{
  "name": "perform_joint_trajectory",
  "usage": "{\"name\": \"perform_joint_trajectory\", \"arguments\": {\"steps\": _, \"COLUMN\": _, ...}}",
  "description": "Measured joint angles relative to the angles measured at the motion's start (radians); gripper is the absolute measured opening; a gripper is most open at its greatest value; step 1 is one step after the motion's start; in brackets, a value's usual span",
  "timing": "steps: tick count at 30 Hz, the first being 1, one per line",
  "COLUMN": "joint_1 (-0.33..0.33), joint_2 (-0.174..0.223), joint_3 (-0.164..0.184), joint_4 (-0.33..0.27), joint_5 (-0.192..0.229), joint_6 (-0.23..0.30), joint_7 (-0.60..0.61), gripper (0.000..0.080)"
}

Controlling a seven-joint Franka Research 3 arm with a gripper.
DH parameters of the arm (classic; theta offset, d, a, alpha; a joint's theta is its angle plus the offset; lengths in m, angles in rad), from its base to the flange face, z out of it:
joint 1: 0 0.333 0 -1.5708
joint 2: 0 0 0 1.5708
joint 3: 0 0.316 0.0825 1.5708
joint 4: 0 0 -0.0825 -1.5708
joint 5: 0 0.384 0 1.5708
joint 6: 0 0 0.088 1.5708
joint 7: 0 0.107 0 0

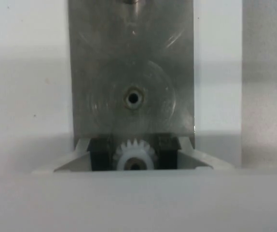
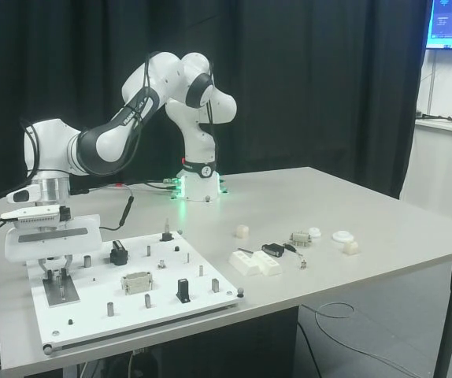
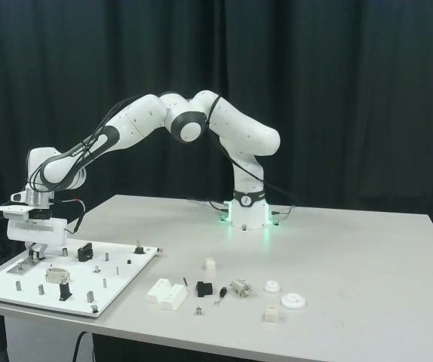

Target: Remove small gear.

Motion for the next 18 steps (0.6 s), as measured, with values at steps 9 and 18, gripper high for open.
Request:
{"name": "perform_joint_trajectory", "arguments": {"steps": 9, "joint_1": -0.001, "joint_2": 0.001, "joint_3": -0.001, "joint_4": 0.005, "joint_5": 0.000, "joint_6": -0.010, "joint_7": -0.001, "gripper": 0.0198}}
{"name": "perform_joint_trajectory", "arguments": {"steps": 18, "joint_1": -0.002, "joint_2": 0.000, "joint_3": -0.011, "joint_4": 0.021, "joint_5": -0.001, "joint_6": -0.038, "joint_7": -0.008, "gripper": 0.0198}}
